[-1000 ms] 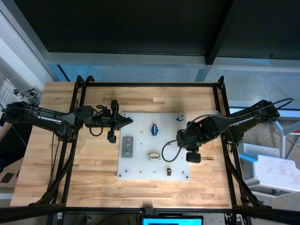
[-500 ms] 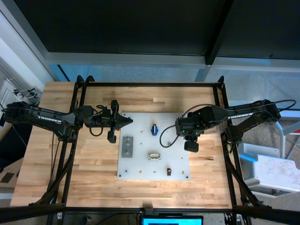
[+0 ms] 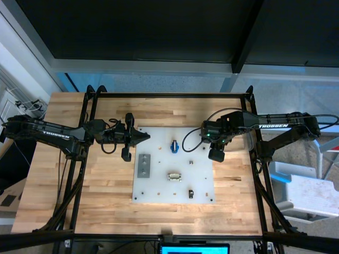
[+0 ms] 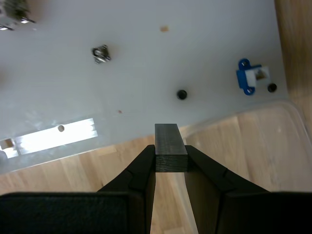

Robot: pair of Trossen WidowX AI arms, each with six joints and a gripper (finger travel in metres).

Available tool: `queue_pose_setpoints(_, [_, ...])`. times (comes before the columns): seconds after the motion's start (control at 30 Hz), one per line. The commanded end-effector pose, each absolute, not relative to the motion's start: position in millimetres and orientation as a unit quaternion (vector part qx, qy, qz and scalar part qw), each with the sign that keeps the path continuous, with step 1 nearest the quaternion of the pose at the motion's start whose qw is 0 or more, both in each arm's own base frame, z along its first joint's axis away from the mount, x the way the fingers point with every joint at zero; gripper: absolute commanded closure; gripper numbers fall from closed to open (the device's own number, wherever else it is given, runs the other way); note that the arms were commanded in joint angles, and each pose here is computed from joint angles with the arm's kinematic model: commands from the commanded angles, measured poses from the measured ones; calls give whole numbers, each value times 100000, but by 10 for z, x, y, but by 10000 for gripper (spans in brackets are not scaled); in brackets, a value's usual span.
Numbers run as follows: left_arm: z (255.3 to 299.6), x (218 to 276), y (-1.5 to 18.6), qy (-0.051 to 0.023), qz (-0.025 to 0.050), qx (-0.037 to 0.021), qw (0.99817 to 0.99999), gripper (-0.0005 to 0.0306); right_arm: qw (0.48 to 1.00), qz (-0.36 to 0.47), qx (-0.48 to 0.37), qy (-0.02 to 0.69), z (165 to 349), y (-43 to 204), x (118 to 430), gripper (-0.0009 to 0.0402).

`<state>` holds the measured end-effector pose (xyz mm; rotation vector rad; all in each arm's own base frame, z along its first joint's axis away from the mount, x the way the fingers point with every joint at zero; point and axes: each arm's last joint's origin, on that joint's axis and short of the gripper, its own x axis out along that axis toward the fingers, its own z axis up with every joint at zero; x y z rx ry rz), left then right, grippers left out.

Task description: Pick the 16mm bar from the taskboard and place it in the container

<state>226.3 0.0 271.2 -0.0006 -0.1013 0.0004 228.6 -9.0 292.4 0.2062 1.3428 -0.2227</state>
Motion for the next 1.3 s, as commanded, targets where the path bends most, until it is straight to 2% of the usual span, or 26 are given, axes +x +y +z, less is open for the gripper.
queue_pose_setpoints(0.03, [2712,2263,0,-5062,19,-11,99872,300,76952,-10790,9924,62157,2905,-158,2268,393])
queue_pose_setpoints(0.8, [2712,2263,1,-5062,38,-10,99872,300,73173,-18376,16235,63596,2616,-574,1926,393])
queue_pose_setpoints(1.03, [2712,2263,0,-5081,19,-11,99871,300,71899,-19299,17091,64545,2477,-615,1834,393])
queue_pose_setpoints(1.3, [2712,2263,0,-5062,19,-10,99872,300,71496,-20379,18089,64388,2406,-640,1739,393])
